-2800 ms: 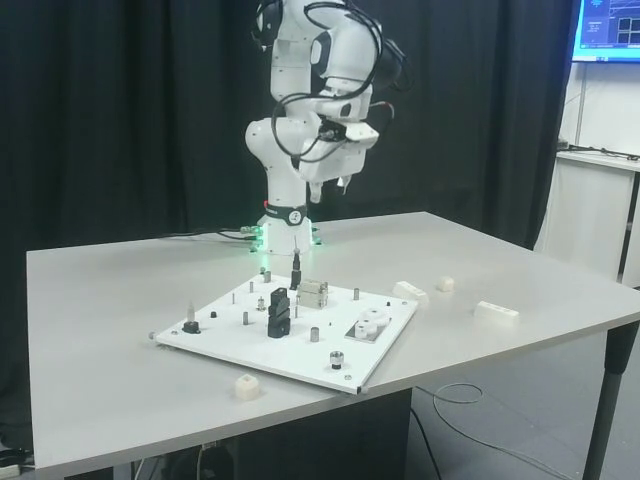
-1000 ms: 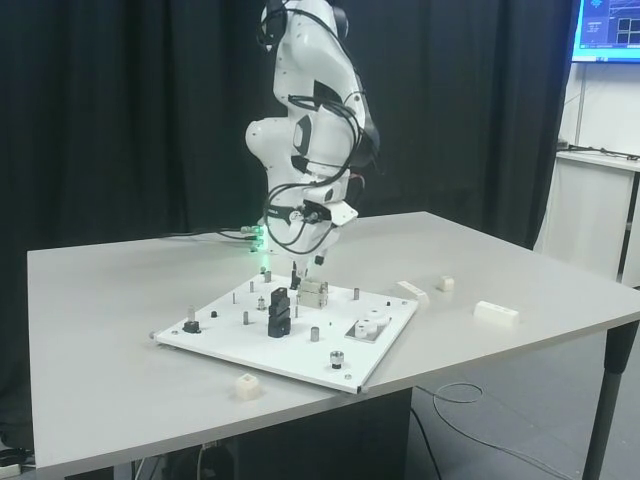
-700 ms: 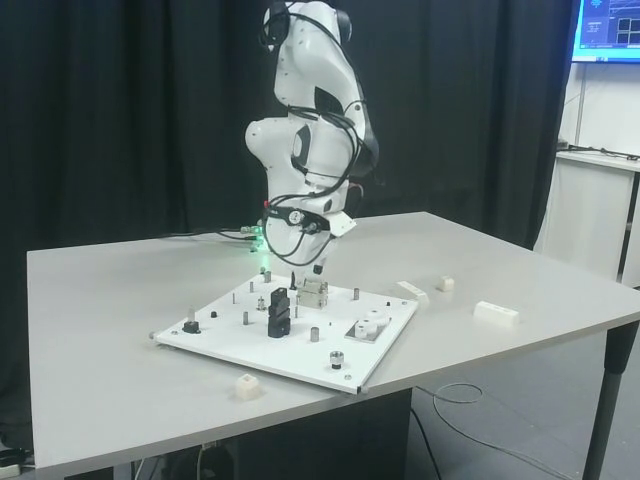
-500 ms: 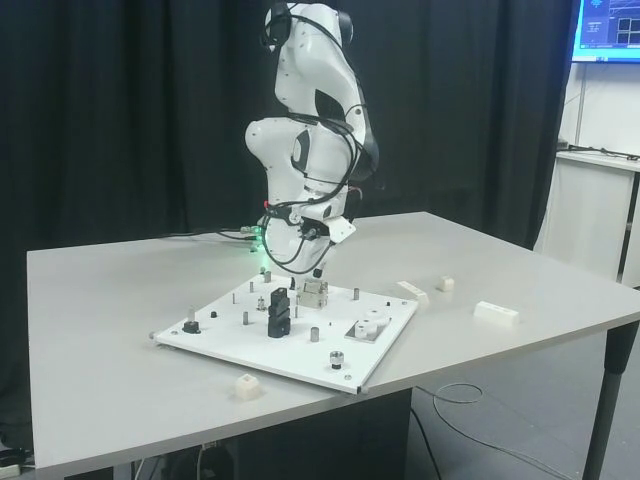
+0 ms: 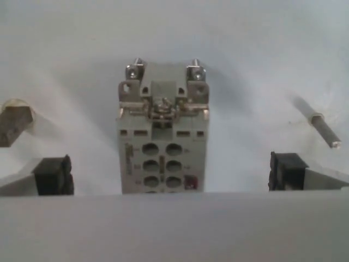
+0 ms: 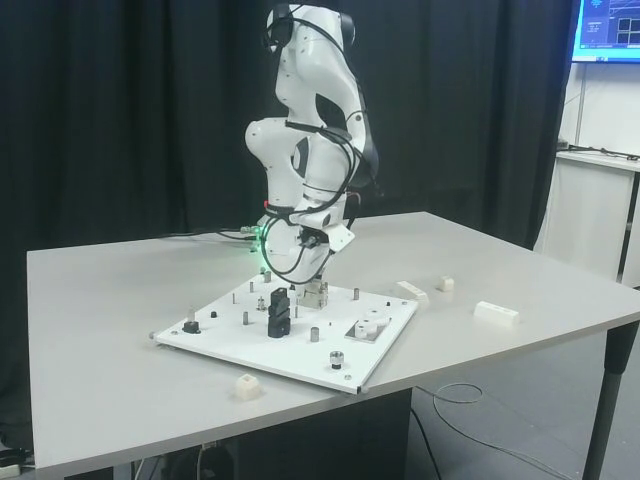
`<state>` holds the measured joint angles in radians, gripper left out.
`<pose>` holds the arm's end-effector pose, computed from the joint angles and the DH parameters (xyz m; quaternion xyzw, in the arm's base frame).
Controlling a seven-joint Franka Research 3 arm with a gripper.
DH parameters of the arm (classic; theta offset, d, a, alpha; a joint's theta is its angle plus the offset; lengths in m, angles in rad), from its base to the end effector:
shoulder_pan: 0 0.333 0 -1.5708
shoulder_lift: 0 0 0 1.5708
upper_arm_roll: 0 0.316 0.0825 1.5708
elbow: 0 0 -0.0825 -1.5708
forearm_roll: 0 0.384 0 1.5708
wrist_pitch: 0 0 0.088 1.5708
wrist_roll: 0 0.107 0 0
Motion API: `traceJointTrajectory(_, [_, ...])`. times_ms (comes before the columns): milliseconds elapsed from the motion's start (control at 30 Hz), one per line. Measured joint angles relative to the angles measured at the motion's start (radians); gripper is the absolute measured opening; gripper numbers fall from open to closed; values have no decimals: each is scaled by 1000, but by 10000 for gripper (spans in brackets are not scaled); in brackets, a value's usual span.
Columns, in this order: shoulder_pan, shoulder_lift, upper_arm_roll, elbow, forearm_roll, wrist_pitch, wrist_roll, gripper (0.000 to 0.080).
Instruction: Remove waterproof.
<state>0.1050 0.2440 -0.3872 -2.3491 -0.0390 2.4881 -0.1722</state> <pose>0.4842 -0.1447 0.2286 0.9968 -0.0357 -0.0559 0.0456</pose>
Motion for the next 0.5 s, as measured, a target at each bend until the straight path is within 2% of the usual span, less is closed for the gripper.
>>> traceJointTrajectory(300, [5, 0, 1, -24, 9, 40, -4, 800])
traceJointTrajectory(500, [9, -1, 1, -28, 9, 48, -4, 800])
